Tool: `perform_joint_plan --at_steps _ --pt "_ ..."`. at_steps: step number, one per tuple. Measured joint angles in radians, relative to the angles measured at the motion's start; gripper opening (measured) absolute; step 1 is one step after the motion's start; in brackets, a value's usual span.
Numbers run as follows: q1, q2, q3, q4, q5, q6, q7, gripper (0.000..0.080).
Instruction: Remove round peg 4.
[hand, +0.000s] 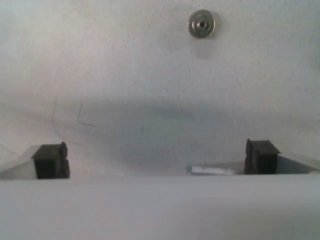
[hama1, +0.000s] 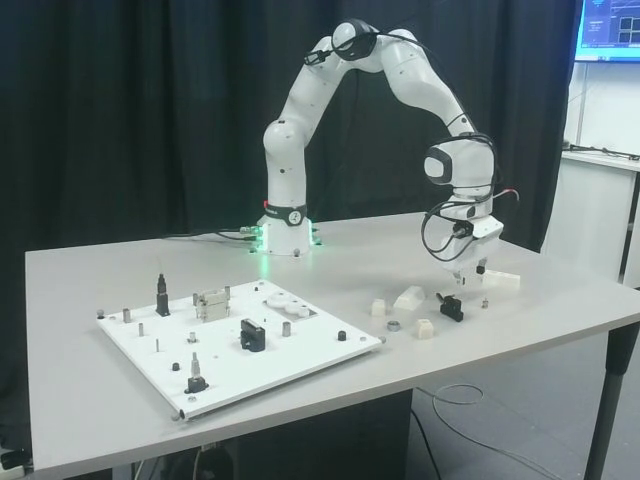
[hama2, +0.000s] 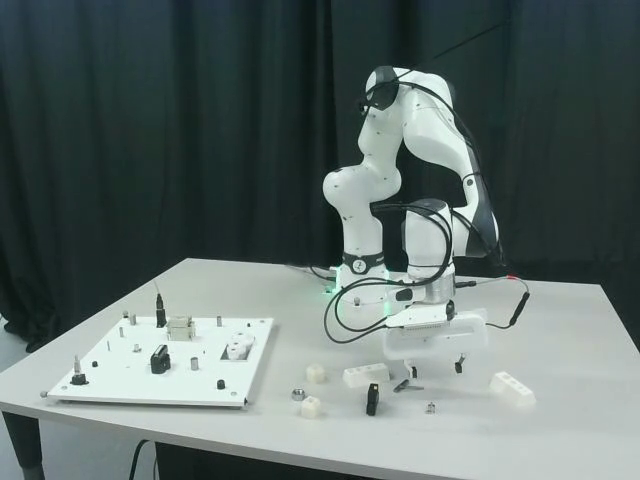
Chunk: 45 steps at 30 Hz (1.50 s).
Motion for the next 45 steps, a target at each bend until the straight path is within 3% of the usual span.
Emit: perform_joint_plan --at_steps 24,33,45 --pt "-0.003 -0.006 -0.011 0.006 -0.005 0.0 0.009 0.08" --pt "-0.004 -0.007 -0.02 0.017 -0.027 -0.002 0.009 0.08" --pt "-0.005 -0.011 -0.039 0.041 -0.029 -0.031 0.009 0.08"
